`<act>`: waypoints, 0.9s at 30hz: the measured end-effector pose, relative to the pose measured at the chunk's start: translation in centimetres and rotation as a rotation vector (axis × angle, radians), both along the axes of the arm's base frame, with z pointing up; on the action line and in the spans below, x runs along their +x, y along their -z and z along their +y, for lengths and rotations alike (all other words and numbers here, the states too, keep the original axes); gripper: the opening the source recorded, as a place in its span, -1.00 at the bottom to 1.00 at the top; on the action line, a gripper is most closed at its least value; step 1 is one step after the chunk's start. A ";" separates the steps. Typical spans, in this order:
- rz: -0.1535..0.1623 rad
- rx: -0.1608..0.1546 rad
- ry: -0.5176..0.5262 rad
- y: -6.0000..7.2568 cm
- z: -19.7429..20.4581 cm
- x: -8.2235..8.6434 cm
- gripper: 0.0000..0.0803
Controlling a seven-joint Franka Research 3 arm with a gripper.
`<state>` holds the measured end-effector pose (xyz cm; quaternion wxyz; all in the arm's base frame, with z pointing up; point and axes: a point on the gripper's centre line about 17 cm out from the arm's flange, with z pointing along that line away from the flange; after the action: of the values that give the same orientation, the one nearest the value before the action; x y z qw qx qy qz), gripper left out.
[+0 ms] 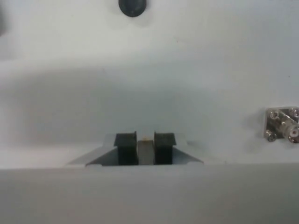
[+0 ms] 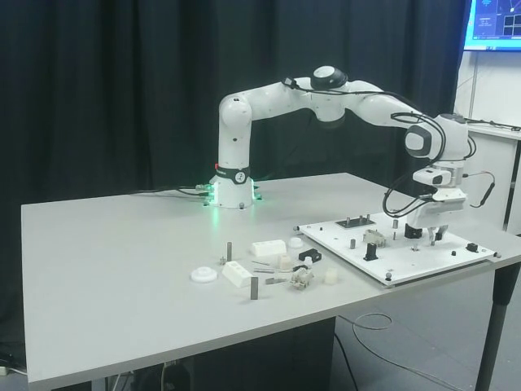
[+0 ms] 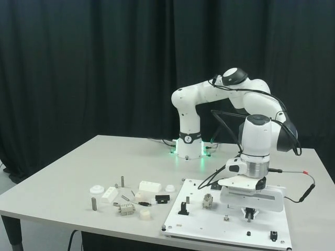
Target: Remove square peg 2.
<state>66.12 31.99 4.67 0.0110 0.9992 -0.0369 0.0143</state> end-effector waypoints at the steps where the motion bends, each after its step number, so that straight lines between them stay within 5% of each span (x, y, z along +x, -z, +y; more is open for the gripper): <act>1: 0.001 0.001 0.000 -0.1 0.0 0.0 -0.82; 27: 0.000 0.005 -0.013 -4.5 0.1 0.9 -0.82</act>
<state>67.06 32.11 9.16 0.0085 0.9994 -0.0304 0.0143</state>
